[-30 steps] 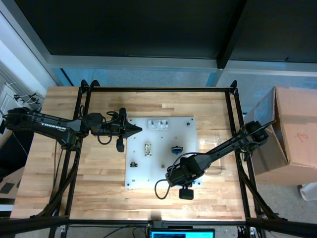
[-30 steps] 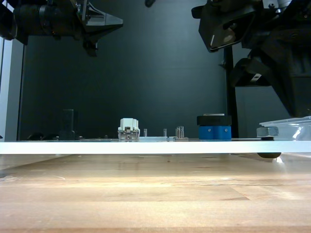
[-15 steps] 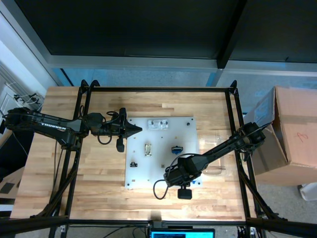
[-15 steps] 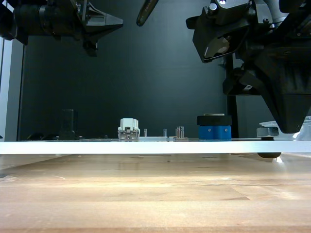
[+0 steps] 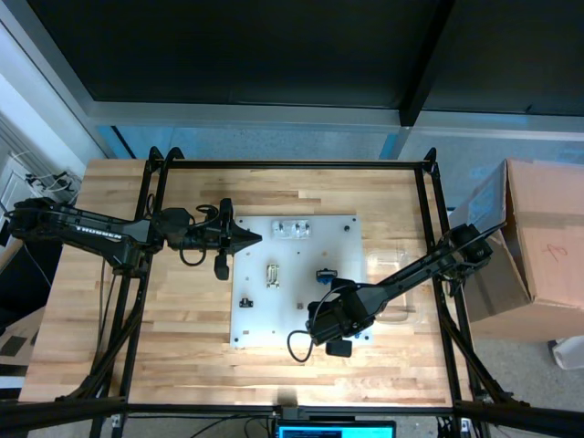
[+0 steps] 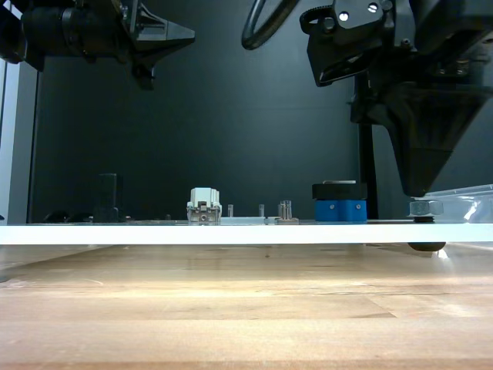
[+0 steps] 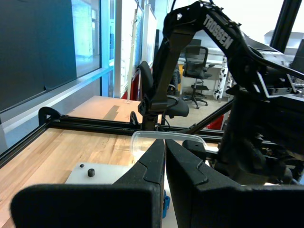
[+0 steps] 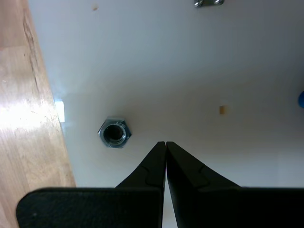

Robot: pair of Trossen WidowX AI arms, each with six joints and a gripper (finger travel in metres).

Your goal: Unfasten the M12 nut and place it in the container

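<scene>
here the silver nut (image 8: 114,133) sits on its stud near the edge of the white board (image 8: 190,71), held by nothing. the right gripper (image 8: 165,143) hangs just above the board beside the nut, its fingers pressed together with nothing between them. the left gripper (image 7: 165,142) hovers high over the board's far left part, likewise clenched and empty. the clear container (image 5: 402,285) lies just right of the board.

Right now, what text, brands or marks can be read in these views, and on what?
"TROSSEN": right arm, left wrist view.
"TROSSEN": left arm, high view, faint.
Red mark on cardboard box: unreadable.
None on left gripper, shut over the board's left edge, or right gripper, shut beside the nut, which sits on its stud.
</scene>
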